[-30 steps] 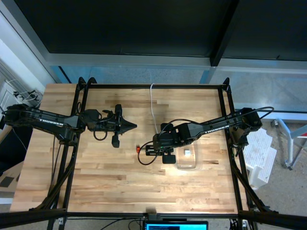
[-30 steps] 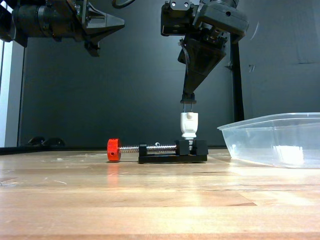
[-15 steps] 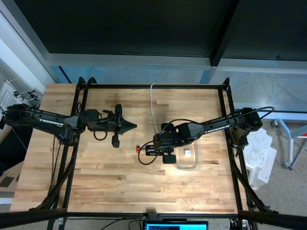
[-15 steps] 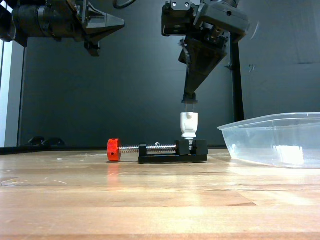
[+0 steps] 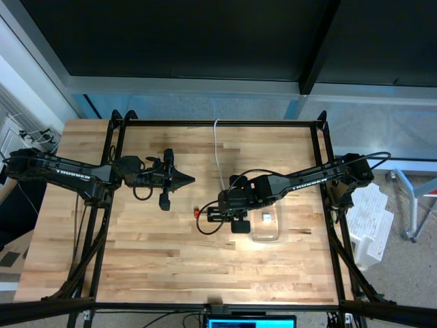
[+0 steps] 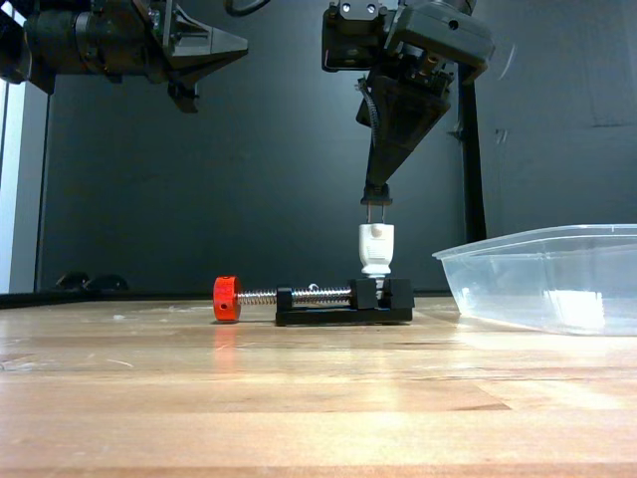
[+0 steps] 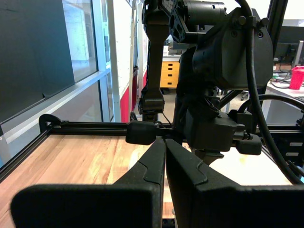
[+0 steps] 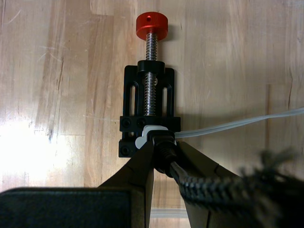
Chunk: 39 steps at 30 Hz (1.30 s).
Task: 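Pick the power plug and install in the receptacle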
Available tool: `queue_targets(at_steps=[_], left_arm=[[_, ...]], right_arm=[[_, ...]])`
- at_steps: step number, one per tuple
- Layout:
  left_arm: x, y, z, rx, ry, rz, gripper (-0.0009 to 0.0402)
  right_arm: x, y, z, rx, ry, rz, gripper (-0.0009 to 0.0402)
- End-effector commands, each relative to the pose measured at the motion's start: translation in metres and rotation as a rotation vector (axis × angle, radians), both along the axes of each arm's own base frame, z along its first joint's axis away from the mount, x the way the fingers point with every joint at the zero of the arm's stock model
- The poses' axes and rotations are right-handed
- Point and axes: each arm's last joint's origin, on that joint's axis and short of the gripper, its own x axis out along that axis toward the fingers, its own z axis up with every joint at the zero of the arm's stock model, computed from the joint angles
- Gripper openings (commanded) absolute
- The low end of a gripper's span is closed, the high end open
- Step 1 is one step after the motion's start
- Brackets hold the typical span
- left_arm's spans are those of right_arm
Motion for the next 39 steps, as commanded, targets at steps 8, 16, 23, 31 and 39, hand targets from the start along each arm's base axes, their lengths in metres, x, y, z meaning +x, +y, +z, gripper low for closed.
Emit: queue_targets(at_steps=[8,16,23,31,39], left_arm=[[0.0,0.0,0.0,0.0,-0.001,0.0,0.0],[0.0,0.0,0.0,0.0,-0.001,0.0,0.0],[0.0,0.0,0.0,0.0,-0.001,0.0,0.0],[0.0,0.0,0.0,0.0,-0.001,0.0,0.0],[0.0,0.0,0.0,0.0,-0.001,0.0,0.0]], right_arm=[[0.0,0.0,-0.004,-0.004,0.011,-0.001,0.0],[0.0,0.0,-0.011,-0.002,0.006,-0.003,0.0],[-0.002,-0.001,-0.02,-0.001,0.016,-0.009,0.0],[-0.004,-0.001,-0.032,0.004,0.009,-0.013,0.0],[-0.002,-0.001,-0.039,0.004,0.03,-0.011,0.0]])
